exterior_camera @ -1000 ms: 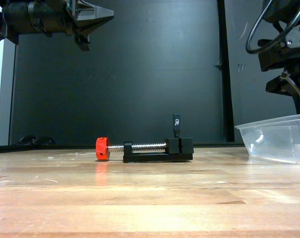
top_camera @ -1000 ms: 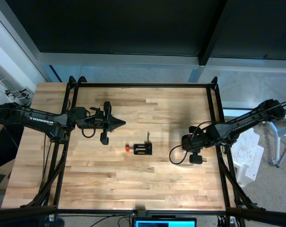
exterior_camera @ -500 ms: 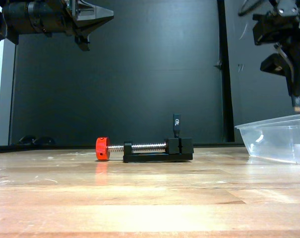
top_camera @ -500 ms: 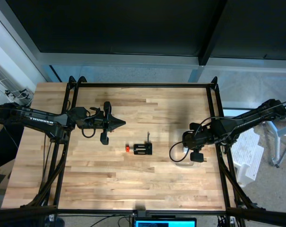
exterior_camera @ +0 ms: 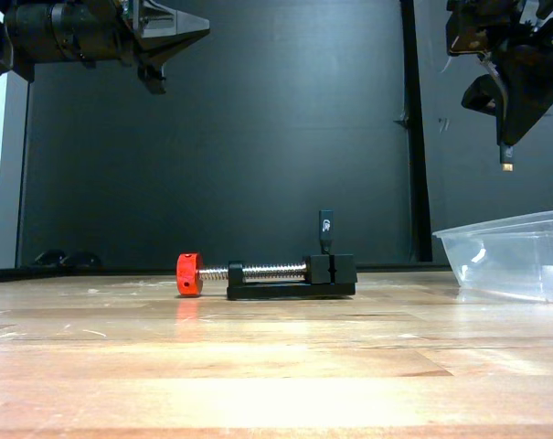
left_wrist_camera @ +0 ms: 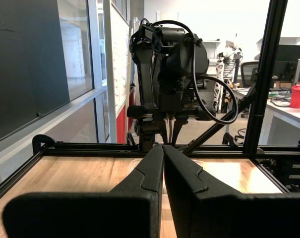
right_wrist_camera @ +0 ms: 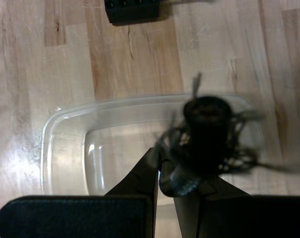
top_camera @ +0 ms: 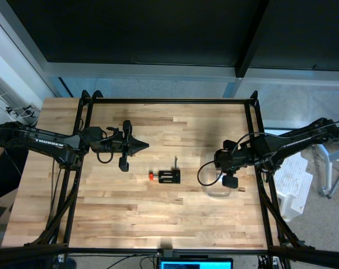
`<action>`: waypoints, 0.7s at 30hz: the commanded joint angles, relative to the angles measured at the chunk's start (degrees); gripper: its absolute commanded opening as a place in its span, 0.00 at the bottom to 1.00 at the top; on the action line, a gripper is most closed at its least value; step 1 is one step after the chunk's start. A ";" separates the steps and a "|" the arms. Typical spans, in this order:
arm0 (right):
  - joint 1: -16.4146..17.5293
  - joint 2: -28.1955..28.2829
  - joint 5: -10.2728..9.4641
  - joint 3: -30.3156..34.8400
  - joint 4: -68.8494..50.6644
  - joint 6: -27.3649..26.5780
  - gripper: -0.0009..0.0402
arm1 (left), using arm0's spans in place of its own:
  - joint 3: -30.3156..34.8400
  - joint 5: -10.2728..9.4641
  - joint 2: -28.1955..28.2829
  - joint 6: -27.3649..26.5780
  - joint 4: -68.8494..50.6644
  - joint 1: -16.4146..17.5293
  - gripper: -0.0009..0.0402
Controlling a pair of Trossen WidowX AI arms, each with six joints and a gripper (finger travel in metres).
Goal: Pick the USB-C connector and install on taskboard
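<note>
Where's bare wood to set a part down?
Widest: the near strip of wooden table in front of the small black taskboard and clear plastic tray. Far strip also bare. Crowded: over the tray, where the right hand holds the black USB-C connector. Left hand hangs shut, high, left of the board.

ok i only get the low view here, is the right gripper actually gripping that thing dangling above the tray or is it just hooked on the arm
Observer: It is gripping it. The right wrist view shows the right gripper shut on the USB-C connector.
Operator: and is it straight over the tray or off to one side
Observer: From the high view it hangs over the clear tray, with the taskboard well to its left.
Operator: left arm in the way at all
Observer: It looks clear. The high view puts the left gripper farther back and left of the taskboard, and its wrist view shows it shut on nothing.
</note>
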 commanded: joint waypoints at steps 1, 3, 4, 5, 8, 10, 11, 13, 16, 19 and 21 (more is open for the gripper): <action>-0.04 1.31 -0.07 0.87 0.31 -1.66 0.02 | 0.00 0.00 0.02 0.02 0.00 0.00 0.02; -0.20 2.45 0.00 1.81 0.48 -2.89 0.02 | 0.00 0.00 0.00 0.02 0.00 0.00 0.02; -0.44 3.08 0.07 2.32 0.68 -3.13 0.02 | 0.00 0.00 0.02 0.02 0.00 0.00 0.02; -0.72 3.80 0.04 2.97 0.96 -3.13 0.02 | 0.00 0.00 0.02 0.02 0.00 0.00 0.02; -1.64 6.36 -0.11 5.05 2.05 -4.31 0.02 | 0.00 0.00 0.02 0.02 0.02 0.00 0.02; -2.29 7.96 -0.09 6.16 2.71 -4.68 0.02 | 0.00 0.00 0.02 0.02 0.00 0.02 0.02; -2.58 8.87 -0.22 6.73 2.97 -4.61 0.02 | 0.00 0.00 0.02 0.02 0.00 0.02 0.02; -2.93 10.73 -0.74 8.28 2.99 -4.59 0.02 | 0.00 0.00 0.00 0.02 0.02 0.00 0.02; -3.58 13.86 -1.16 10.67 3.08 -4.63 0.02 | 0.00 0.00 0.02 0.02 0.00 0.02 0.02; -4.15 17.11 -1.18 13.16 3.08 -4.94 0.02 | 0.00 0.00 0.02 0.02 0.00 0.00 0.02; -4.28 19.12 -1.20 14.84 3.32 -5.53 0.02 | 0.00 0.00 0.02 0.02 0.02 0.02 0.02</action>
